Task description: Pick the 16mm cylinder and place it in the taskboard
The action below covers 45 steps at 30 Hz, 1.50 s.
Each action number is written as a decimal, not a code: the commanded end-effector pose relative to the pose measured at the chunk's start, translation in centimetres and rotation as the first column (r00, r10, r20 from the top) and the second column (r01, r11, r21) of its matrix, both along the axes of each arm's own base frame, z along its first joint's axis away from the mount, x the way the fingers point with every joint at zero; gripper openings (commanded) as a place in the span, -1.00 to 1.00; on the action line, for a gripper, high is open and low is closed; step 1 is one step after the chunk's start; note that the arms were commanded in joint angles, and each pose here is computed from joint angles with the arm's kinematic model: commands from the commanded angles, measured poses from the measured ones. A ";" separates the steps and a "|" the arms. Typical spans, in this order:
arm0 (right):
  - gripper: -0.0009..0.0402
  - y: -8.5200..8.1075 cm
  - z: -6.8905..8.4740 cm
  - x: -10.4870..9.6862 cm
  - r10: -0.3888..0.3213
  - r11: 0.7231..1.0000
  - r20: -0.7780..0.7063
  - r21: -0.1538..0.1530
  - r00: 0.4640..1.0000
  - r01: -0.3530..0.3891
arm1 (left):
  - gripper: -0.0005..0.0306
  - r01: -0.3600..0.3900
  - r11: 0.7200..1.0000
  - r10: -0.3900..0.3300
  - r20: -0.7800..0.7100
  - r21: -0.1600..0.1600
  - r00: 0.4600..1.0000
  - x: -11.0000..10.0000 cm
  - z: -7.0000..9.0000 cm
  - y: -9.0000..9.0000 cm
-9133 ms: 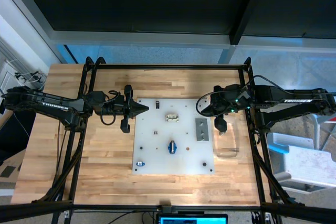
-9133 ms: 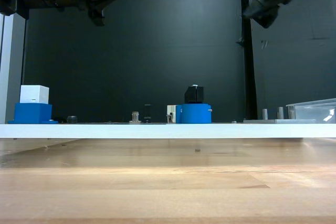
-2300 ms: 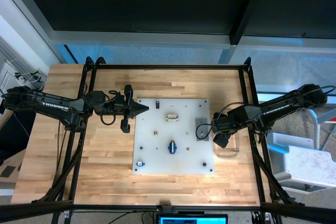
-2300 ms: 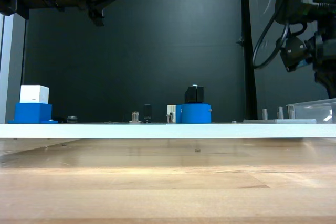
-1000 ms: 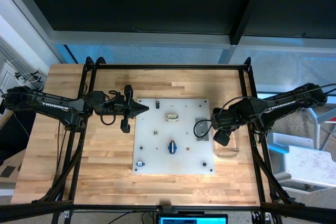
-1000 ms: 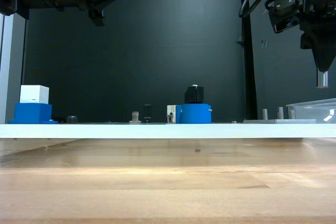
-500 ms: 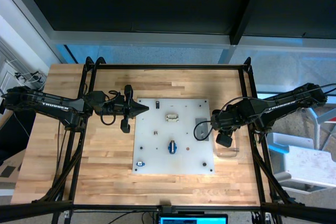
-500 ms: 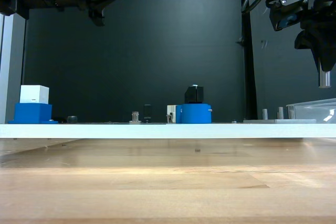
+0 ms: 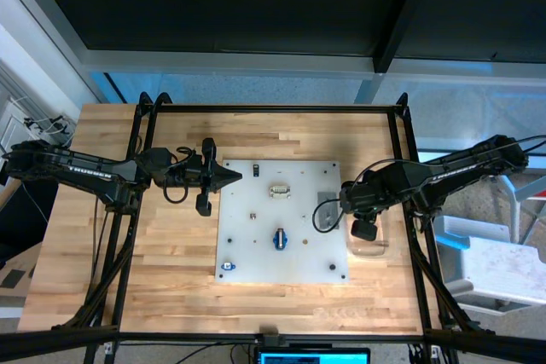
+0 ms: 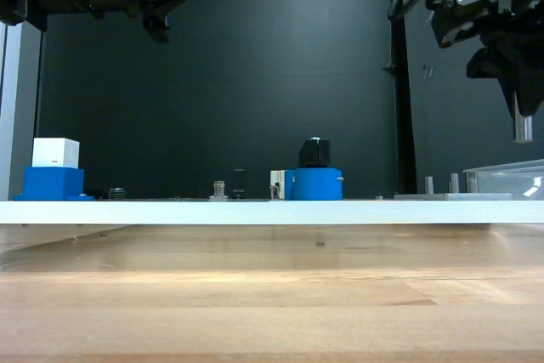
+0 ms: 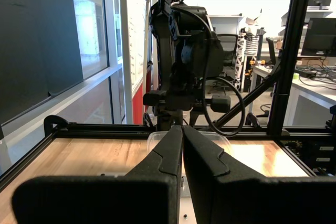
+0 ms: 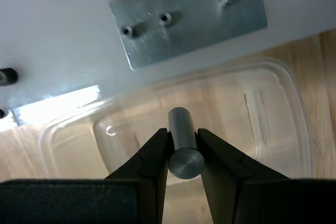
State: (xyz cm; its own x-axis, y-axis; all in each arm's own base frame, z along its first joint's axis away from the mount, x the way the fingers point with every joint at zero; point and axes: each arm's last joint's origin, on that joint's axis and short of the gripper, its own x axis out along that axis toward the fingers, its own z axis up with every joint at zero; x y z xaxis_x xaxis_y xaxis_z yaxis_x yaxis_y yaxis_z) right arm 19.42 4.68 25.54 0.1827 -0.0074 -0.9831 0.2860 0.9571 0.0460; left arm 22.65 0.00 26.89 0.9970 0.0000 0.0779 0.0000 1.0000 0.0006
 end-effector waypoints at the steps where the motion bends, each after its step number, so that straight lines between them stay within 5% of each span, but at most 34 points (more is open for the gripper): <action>1: -0.87 0.3 0.3 0.8 0.012 1.000 0.000 -0.002 1.000 -0.012 | -0.96 0.000 1.000 0.000 0.000 0.000 1.000 0.0 0.0 0.0; 24: -0.87 2.8 0.9 7.7 0.043 0.999 -0.037 -0.009 0.998 -0.043 | -0.96 0.000 1.000 0.000 0.000 0.000 1.000 0.0 0.0 0.0; 45: -0.87 4.8 -0.6 11.8 0.073 0.997 -0.051 0.006 0.996 -0.072 | -0.96 0.000 1.000 0.000 0.000 0.000 1.000 0.0 0.0 0.0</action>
